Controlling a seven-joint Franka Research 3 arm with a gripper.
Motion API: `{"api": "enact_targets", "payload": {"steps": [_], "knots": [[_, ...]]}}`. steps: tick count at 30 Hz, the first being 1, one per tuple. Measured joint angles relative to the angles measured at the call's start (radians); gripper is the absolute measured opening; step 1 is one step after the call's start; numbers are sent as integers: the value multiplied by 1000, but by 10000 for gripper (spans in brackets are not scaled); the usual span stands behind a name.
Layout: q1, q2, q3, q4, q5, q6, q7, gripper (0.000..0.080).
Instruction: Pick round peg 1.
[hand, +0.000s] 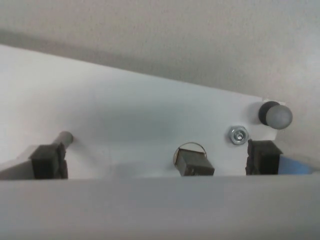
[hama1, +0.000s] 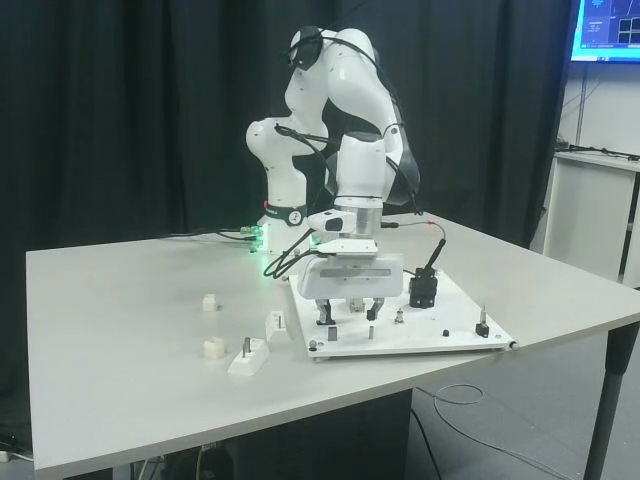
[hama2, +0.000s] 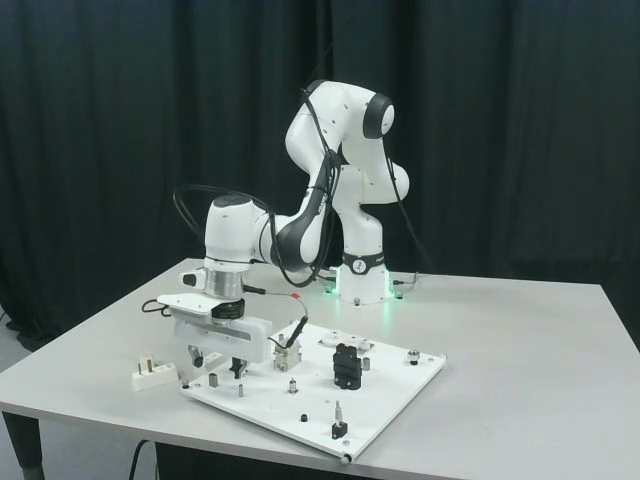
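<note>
The gripper (hand: 155, 160) is held wide above the white board (hand: 125, 115), the peg (hand: 192, 161) between its fingers. Approach is judged complete; lowering and closing are required next.

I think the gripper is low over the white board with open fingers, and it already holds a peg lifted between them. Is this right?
Not quite. The gripper is low over the white board with open fingers, but it holds nothing. In the wrist view a small peg stands on the board between the fingertips, touching neither, so it is not yet gripped or lifted.
</note>
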Motion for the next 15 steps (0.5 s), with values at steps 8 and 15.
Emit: {"api": "enact_targets", "payload": {"steps": [8, 15], "knots": [[0, -1, 0, 1, 0, 0, 0, 800], [-2, -1, 0, 1, 0, 0, 0, 800]]}}
